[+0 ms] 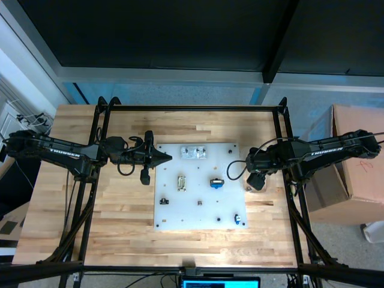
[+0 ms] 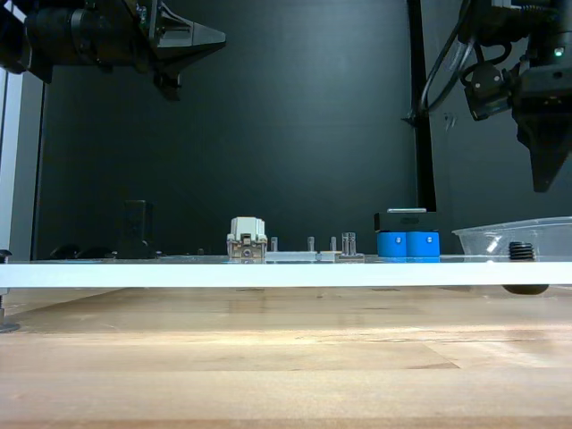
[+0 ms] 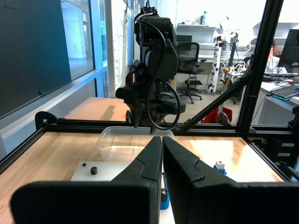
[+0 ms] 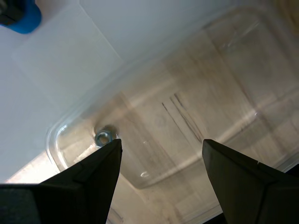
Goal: Unfasten the M12 nut and place it in the container
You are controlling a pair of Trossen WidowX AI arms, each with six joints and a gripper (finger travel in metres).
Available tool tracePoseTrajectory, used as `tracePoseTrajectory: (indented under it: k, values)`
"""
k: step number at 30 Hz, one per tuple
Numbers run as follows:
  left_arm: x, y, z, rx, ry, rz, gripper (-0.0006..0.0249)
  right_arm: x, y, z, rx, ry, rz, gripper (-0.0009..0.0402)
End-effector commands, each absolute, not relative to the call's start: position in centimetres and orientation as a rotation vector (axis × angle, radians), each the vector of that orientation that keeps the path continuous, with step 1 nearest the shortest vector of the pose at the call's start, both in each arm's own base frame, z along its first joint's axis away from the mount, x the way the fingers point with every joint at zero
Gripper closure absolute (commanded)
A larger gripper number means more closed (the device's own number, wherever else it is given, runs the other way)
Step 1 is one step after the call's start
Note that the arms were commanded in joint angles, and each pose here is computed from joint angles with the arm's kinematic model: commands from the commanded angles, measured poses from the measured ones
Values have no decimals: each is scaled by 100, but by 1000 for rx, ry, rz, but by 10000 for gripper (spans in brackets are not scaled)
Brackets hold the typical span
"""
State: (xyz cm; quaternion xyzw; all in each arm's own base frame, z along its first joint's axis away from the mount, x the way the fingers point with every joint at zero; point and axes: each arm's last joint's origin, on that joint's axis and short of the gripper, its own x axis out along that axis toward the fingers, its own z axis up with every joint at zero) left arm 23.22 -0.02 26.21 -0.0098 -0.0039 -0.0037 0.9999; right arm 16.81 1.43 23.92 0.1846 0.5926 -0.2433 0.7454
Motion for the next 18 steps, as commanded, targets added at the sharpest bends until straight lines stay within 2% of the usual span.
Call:
tracePoseTrajectory:
  k: [1,5,11,18]
  values:
    - [2322,-2,2623,-20,-8,-7,243,1729,117,2518,346,1240,-522,174]
    - [2322,-2,2623,-20,-8,-7,243,1885,52,2754,277,1096,-422,211]
    - [2322,-2,2623,-20,-8,-7,243,2190,27,3075,141,723,-172,286]
    - [2322,-2,2623,-20,-8,-7,243,2348,-33,3253,44,367,-103,393]
